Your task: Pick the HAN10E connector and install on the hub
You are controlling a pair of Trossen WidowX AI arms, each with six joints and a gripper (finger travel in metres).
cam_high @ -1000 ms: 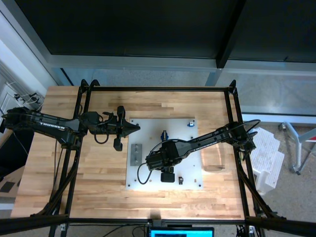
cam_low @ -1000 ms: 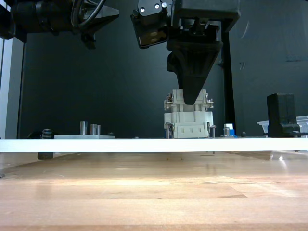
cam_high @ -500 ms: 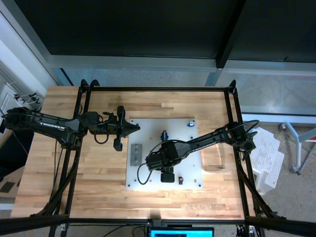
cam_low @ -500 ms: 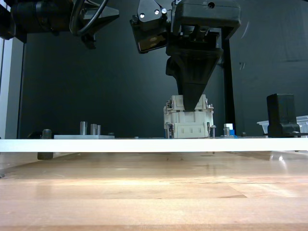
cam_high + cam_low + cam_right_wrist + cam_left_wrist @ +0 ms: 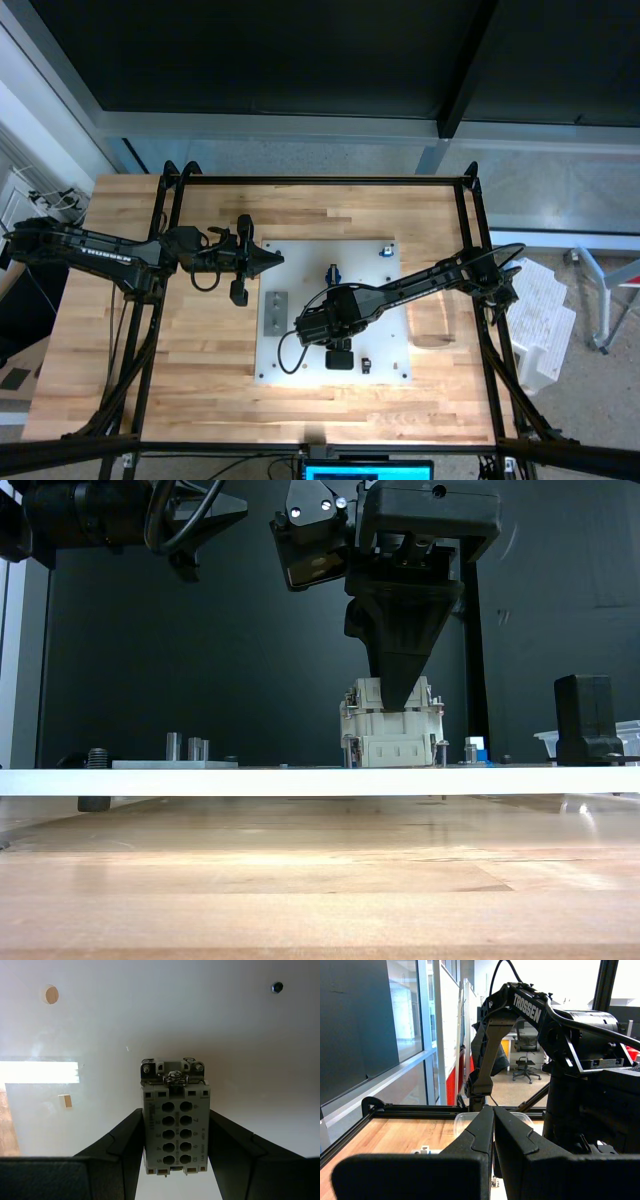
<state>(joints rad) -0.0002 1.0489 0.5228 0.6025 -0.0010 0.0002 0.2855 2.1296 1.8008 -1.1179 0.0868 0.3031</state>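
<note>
Beige connector (image 5: 175, 1130) in right pincer (image 5: 403, 698), left pincer (image 5: 493, 1112) aloft

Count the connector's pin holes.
10: two columns of five on the HAN10E connector, held by right gripper on the hub; none hidden. Left gripper shut, raised at left.

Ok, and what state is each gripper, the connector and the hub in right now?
HAN10E connector: upright, set in the hub; full seating cannot be told.
hub: fixed on the white board, holding the connector.
right gripper: shut on the HAN10E connector, low over the board.
left gripper: shut, empty, parked high near the board's far left corner.
</note>
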